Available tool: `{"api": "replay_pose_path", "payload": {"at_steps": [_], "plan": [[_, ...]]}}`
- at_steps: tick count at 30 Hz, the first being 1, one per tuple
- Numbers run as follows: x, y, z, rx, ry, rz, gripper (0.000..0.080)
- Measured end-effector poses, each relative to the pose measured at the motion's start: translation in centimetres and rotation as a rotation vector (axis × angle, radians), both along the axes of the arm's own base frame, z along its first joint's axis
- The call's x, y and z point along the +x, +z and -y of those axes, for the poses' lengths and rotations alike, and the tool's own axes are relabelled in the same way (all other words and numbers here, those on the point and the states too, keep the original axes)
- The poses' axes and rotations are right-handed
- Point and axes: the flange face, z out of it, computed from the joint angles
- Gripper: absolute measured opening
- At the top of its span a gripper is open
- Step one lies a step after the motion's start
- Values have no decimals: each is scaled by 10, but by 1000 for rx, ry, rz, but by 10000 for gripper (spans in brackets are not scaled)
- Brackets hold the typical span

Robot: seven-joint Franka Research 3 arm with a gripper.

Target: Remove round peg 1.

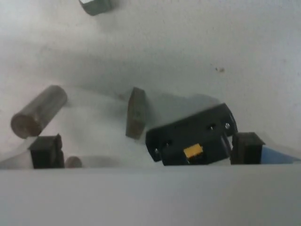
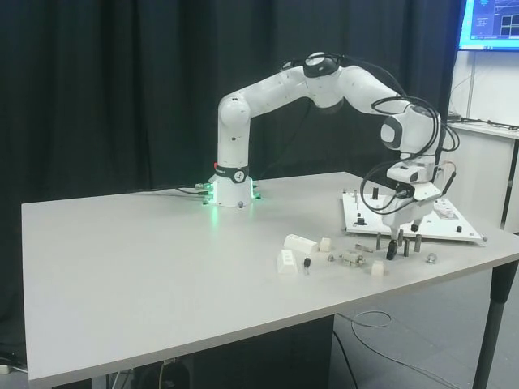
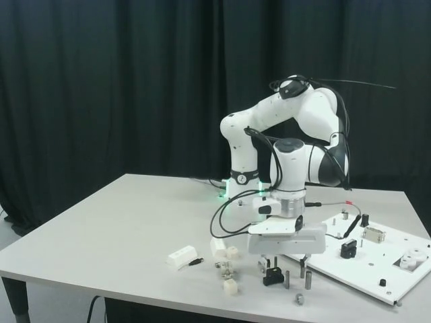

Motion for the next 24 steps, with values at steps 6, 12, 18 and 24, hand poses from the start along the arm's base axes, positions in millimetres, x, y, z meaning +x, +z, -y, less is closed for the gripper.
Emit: {"api": "replay_pose_path", "payload": {"at_steps": [6, 12, 18, 24], "plan": [[1, 7, 1, 0, -1, -7, 794], [1, 11, 1, 1, 0, -13, 800], [1, 14, 0, 0, 2, -17, 800], [1, 18, -1, 0, 6, -19, 800]]}}
